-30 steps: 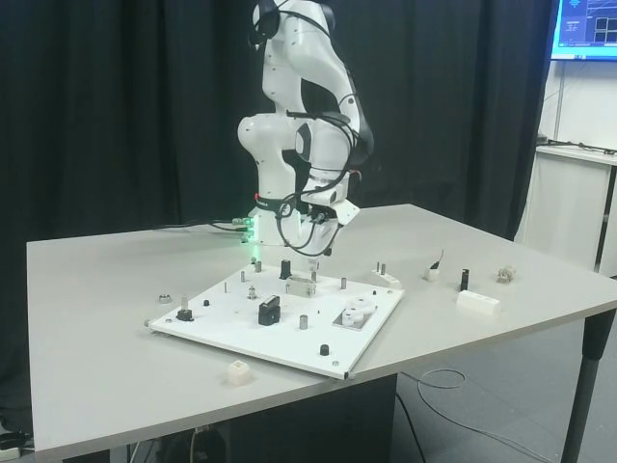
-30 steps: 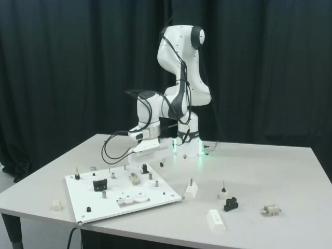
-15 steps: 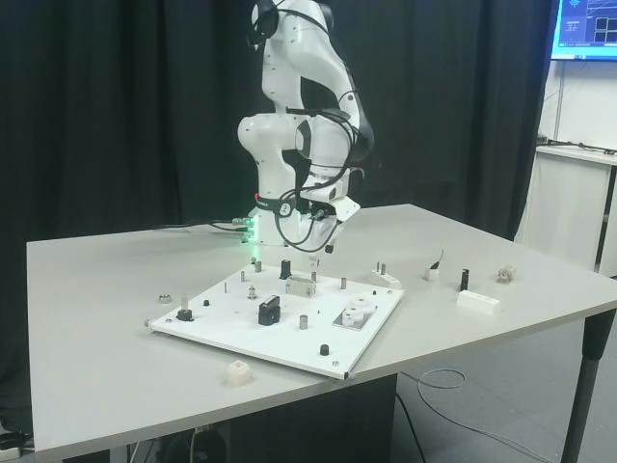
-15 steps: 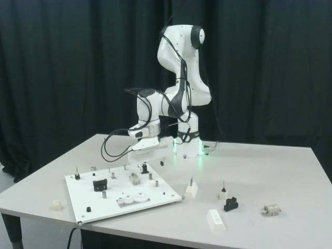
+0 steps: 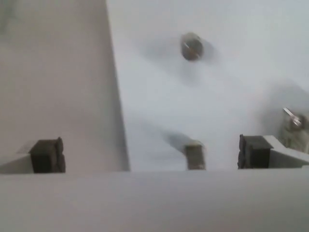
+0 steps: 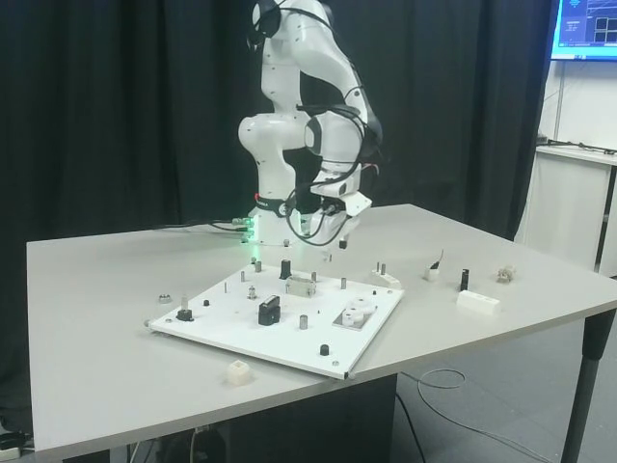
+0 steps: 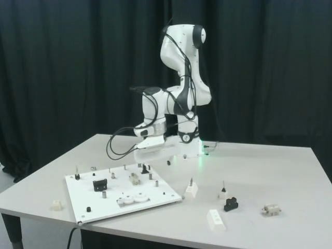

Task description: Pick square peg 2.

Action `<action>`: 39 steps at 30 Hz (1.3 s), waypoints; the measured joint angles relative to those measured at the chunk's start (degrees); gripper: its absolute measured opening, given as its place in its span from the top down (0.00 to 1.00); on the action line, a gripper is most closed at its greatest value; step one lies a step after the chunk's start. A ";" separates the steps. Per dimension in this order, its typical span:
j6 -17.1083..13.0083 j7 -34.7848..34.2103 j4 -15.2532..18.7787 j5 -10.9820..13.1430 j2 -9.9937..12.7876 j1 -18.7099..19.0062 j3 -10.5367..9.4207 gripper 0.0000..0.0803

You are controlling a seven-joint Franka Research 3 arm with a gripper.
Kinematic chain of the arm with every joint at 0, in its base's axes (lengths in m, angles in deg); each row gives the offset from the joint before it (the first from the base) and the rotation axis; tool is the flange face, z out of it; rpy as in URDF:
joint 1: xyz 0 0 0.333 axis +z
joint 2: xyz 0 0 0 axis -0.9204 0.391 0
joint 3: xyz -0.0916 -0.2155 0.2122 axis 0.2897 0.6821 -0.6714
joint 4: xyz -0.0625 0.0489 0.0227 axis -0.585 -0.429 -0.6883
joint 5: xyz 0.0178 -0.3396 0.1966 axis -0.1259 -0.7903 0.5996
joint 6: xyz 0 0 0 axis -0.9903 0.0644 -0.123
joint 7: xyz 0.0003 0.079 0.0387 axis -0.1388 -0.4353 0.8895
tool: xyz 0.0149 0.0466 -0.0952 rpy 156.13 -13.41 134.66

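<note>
A small grey square peg (image 5: 194,155) stands on the white board (image 5: 217,96), close to the board's edge, with a round grey peg (image 5: 191,46) further along the board. My gripper (image 5: 149,153) is open and hangs above the board, with nothing held. The square peg lies between the black fingertips (image 5: 46,155), nearer one of them. In the room views my gripper (image 6: 331,241) hovers over the far side of the white board (image 6: 231,328), above a short grey peg (image 6: 342,283). The second room view shows my gripper (image 7: 154,158) over the board's (image 7: 78,192) back edge.
The board carries a black fixture (image 6: 268,311), white gears (image 6: 359,311) and several short pegs. A white cube (image 6: 237,371) lies on the grey table in front of it. To the right lie a white block (image 6: 477,300), a black part (image 6: 464,279) and a small connector (image 6: 506,275).
The arm has swung its wrist a little to the right over the board's far edge, and the gripper sits slightly higher than a second ago. Nothing on the table has moved.
</note>
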State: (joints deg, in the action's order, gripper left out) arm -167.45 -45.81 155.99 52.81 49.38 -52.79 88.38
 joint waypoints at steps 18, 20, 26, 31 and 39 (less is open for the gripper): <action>1.85 -13.73 -0.35 1.27 -1.98 7.35 -1.57 0.00; 1.85 -15.64 -0.38 1.27 -1.98 8.21 -1.82 0.00; 1.81 -22.68 -0.64 1.26 -1.78 10.34 -2.70 0.00; 1.67 -29.71 -0.94 1.15 -1.04 12.08 -3.26 0.00; 0.19 -39.99 -1.00 1.06 1.02 14.34 -4.02 0.00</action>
State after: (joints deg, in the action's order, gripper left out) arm -167.26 -85.80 154.99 53.87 50.39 -38.46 84.36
